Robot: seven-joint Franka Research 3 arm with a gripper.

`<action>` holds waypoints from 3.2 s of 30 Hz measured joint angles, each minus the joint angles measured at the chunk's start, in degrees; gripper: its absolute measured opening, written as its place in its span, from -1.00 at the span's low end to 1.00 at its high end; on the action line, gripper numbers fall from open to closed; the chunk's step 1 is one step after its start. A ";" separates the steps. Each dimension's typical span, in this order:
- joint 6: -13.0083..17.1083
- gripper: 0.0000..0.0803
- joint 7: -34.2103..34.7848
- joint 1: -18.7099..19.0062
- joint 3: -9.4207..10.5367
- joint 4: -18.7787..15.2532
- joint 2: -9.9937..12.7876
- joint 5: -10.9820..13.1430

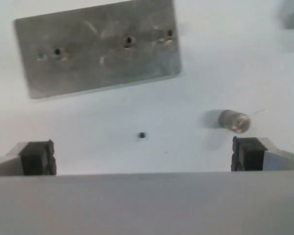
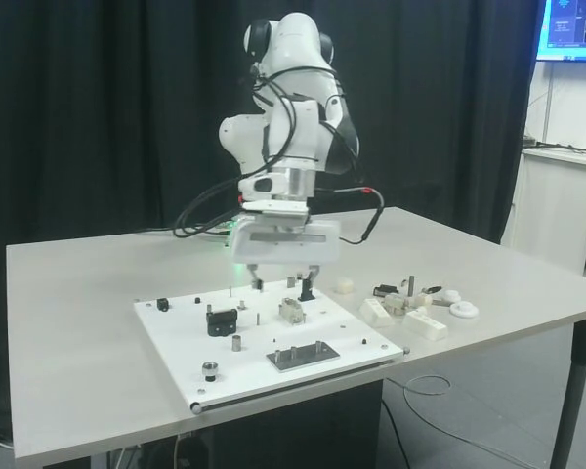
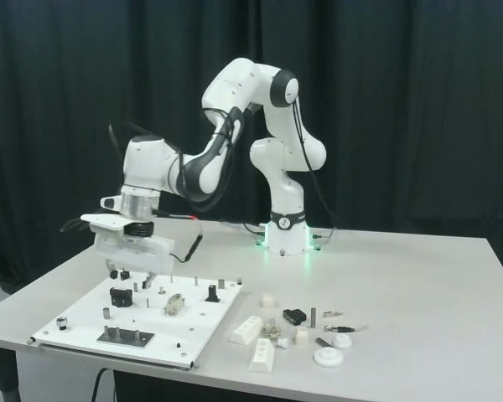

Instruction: Remove round peg 4.

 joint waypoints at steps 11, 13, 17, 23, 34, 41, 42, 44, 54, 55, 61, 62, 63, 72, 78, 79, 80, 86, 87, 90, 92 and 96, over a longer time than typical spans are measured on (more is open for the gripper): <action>-5.72 0.99 -3.76 -3.81 0.00 5.72 4.08 2.38; -6.90 0.99 -3.85 -4.35 0.00 7.05 5.01 2.46; -9.15 0.99 -4.17 -5.33 -0.01 9.95 7.14 3.04; -12.10 0.99 -5.36 -6.64 -0.01 14.40 10.38 3.50; -13.45 0.99 -9.68 -8.33 -0.01 19.97 15.16 5.58; -13.46 0.99 -16.54 -8.90 -0.01 20.99 16.72 6.68; -13.46 0.99 -17.31 -8.98 -0.01 21.04 16.88 6.81; -13.45 0.99 -18.45 -9.10 -0.01 21.09 17.15 7.07; -13.43 0.99 -21.15 -9.57 -0.02 21.10 18.19 8.35; -13.43 0.99 -21.22 -9.59 -0.02 21.10 18.30 8.40; -13.44 0.99 -21.62 -9.70 -0.02 21.08 18.99 8.50; -13.44 0.99 -21.70 -9.72 -0.02 21.07 19.11 8.50; -13.44 0.99 -21.77 -9.74 -0.03 21.06 19.23 8.50; -13.44 0.99 -22.49 -9.79 -0.12 21.03 19.90 8.50; -13.46 0.99 -23.58 -9.79 -0.24 21.03 19.92 8.50; -13.48 0.99 -23.75 -9.79 -0.28 21.03 19.92 8.50; -13.50 0.71 -23.84 -9.79 -0.32 21.03 19.92 8.50; -13.93 0.71 -23.96 -9.78 -0.61 21.03 19.92 8.50; -13.99 0.71 -23.99 -9.77 -0.66 21.03 19.92 8.50; -14.25 -0.10 -24.02 -9.73 -0.76 21.05 19.90 8.51; -14.80 -0.10 -24.02 -9.61 -0.72 21.08 19.84 8.56; -15.35 -0.56 -24.02 -9.26 -0.77 21.10 19.78 8.55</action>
